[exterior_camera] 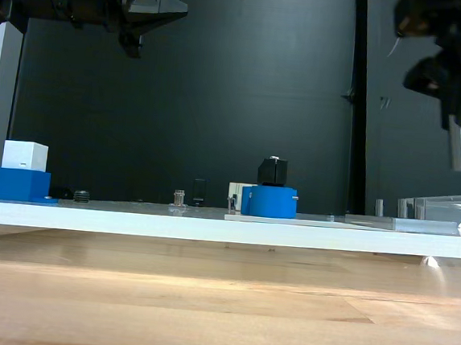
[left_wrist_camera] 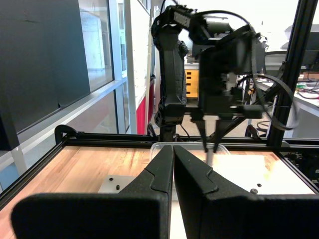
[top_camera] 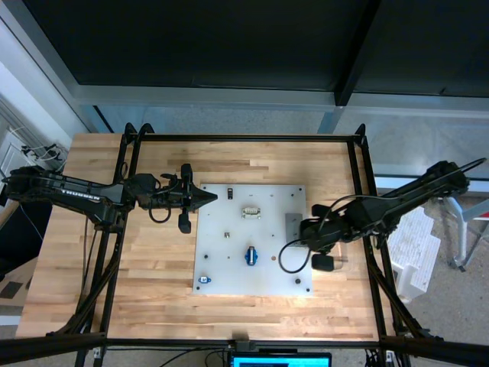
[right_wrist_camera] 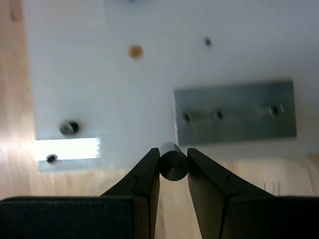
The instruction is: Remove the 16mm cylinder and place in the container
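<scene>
- The right hand (right_wrist_camera: 173, 158) is clenched on the small silvery-grey metal cylinder (right_wrist_camera: 173, 167), which is pinched between its two fingers.
- In the low view, at the upper right of the frame, the cylinder hangs in the air slightly tilted. It is above the clear plastic rectangular tub (exterior_camera: 449, 209) at the right edge and apart from it.
- In the high view, this hand sits right of centre, just off the right edge of the flat white square board (top_camera: 229, 252). The tub probably lies beneath it but is hard to make out.
- The left hand (top_camera: 205, 197) hovers left of centre over the wooden worktop (top_camera: 153, 267), with its fingers pressed together on nothing.
</scene>
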Robot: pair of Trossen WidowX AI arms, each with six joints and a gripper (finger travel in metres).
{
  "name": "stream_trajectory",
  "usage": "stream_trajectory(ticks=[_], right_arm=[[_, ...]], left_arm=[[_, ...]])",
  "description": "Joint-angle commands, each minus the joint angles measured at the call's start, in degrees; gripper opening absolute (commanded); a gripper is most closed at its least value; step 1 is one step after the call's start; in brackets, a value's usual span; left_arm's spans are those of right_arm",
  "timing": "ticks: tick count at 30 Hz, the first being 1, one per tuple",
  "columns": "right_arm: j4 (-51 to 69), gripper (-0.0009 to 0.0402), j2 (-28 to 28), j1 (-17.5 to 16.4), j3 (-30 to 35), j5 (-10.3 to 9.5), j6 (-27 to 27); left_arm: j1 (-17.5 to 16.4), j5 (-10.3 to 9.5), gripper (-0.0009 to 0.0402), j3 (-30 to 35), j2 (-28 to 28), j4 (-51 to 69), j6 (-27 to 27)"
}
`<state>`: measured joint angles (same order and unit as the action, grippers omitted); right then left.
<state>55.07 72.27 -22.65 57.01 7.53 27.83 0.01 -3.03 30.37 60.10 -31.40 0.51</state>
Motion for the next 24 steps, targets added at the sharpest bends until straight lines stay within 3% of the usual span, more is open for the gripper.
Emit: stream_trajectory(ticks=[1, 11, 24], right_arm=[[0.52, 0.0009, -4.04, -0.37, -3.96, -0.07, 0.72], [1.81, 0.0017, -12.17, -0.92, -12.24, -0.07, 1.92], [1.62, 0.0150, -12.83, -1.01, -13.92, 0.00, 1.81]], left_arm=[[0.00, 0.02, 0.0000, 0.00, 0.00, -0.02, 0.00], [-0.02, 0.02, 0.0000, 0.00, 0.00, -0.02, 0.00], [0.00, 0.02, 0.0000, 0.00, 0.00, -0.02, 0.00]])
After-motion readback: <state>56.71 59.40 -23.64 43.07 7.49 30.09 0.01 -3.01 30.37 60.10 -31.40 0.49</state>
